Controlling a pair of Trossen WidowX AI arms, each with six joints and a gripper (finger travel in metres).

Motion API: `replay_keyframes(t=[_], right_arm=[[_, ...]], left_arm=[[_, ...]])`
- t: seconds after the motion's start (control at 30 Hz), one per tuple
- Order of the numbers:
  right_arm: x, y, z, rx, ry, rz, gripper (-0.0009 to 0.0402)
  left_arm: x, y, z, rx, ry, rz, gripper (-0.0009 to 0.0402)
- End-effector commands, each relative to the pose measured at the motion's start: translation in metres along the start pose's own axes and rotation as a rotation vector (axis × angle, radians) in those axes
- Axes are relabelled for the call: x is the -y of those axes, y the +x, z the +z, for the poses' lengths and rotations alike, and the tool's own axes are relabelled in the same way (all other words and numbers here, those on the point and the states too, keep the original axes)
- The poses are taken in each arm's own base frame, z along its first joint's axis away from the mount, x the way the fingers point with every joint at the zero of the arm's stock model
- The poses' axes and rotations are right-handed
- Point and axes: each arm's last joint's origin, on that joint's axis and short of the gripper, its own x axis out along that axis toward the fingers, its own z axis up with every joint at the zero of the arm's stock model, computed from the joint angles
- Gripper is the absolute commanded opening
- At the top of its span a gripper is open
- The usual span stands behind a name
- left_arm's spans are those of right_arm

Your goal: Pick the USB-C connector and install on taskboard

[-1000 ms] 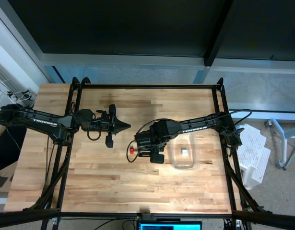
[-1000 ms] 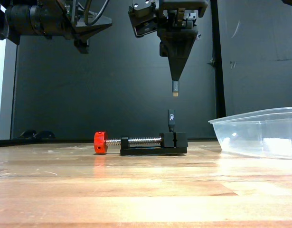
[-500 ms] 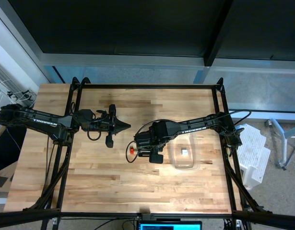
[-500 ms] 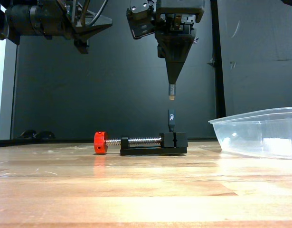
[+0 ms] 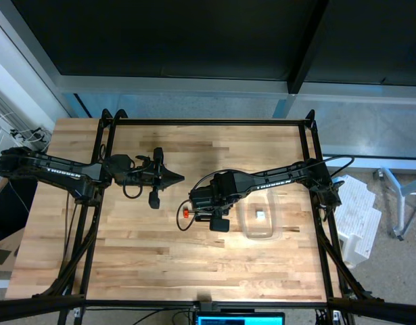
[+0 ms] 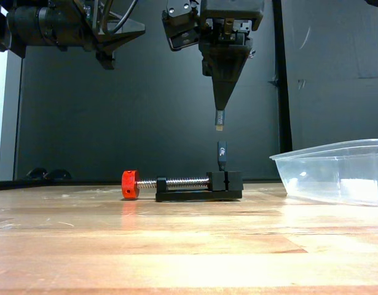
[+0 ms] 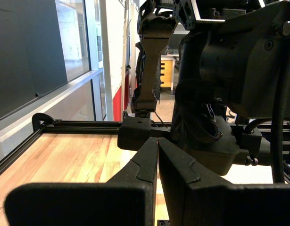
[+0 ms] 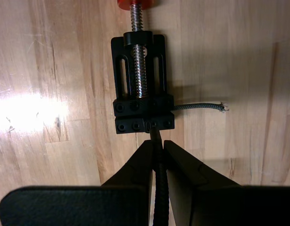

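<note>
Above the black, red-knobbed taskboard (image 6: 198,185), the right gripper (image 6: 220,106) pinches the slim grey-metal USB-C connector (image 6: 219,119) upright; the left gripper (image 6: 138,26) hangs apart, closed, empty.

Robotics lab bench, not a home. Butcher-block table (image 5: 140,257) caged in a black metal frame (image 5: 208,122), screen (image 5: 239,319) at the near edge, bare grey floor (image 5: 370,135) behind. Two arms are mounted at the table's sides. The left gripper (image 5: 180,178) hangs closed over the table's left half. The right gripper (image 6: 219,110) pinches the USB-C connector (image 6: 219,121) above the taskboard (image 6: 201,187).
</note>
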Motion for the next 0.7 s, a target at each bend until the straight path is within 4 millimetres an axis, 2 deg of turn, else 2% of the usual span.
replay_keyframes(t=[0.03,0.7], right_arm=[[-0.0005,0.0025,-0.0008,-0.005,0.003,0.001,0.0000],[-0.0018,0.0075,-0.0016,-0.009,0.000,0.006,0.0000]], left_arm=[[-0.0001,0.0000,0.0002,0.001,0.000,0.000,0.0000],[-0.0001,0.0000,0.0002,0.001,0.000,0.000,0.0000]])
